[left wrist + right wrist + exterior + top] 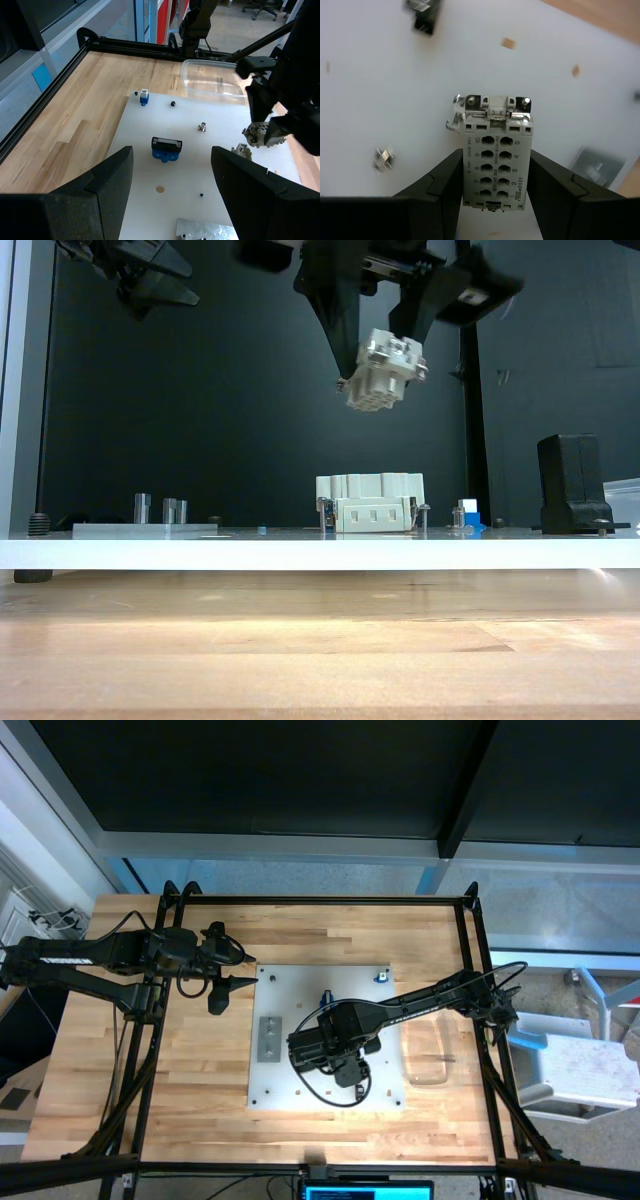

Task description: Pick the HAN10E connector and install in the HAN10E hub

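Beige-grey HAN10E connector (383, 370) hangs tilted, clamped in the right gripper's (495, 157) fingers, well above the HAN10E hub (370, 503) on the white plate (290, 990). Pick done; lowering and seating are left. Left gripper (222, 985) hovers aside, fingers apart.

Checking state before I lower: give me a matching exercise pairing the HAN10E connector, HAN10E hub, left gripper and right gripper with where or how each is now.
1 HAN10E connector
2 HAN10E hub
3 left gripper
4 right gripper

a open, raised by the left edge of the white plate
b on the plate, nothing plugged in
c shut on the connector
d in the air, tilted

Pairs: 1-d, 2-b, 3-a, 4-c.
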Tool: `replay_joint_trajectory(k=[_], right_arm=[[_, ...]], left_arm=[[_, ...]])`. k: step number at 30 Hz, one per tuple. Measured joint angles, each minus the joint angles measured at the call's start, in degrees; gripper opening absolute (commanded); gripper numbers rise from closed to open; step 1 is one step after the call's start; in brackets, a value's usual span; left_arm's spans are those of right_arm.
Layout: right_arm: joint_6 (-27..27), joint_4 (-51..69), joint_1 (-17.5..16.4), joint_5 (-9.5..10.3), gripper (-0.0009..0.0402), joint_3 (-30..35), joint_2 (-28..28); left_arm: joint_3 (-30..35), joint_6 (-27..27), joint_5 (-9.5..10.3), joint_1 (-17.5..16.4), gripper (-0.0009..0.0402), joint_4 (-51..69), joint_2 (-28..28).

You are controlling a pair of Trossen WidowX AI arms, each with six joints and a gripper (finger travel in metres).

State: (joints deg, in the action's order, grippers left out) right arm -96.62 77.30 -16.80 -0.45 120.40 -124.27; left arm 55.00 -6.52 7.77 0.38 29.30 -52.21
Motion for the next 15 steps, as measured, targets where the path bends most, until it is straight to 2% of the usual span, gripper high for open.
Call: replay_joint_trajectory(k=[6,15], right_arm=[[-21.07,-0.02,0.02,0.00,0.0037,-0.02,0.00],[-46.99,-0.09,0.11,0.02,0.0037,-0.02,0.00]], left_arm=[[0.00,0.00,0.00,0.00,0.0215,0.00,0.00],[0.00,-0.02,0.00,0.00,0.0215,0.00,0.00]])
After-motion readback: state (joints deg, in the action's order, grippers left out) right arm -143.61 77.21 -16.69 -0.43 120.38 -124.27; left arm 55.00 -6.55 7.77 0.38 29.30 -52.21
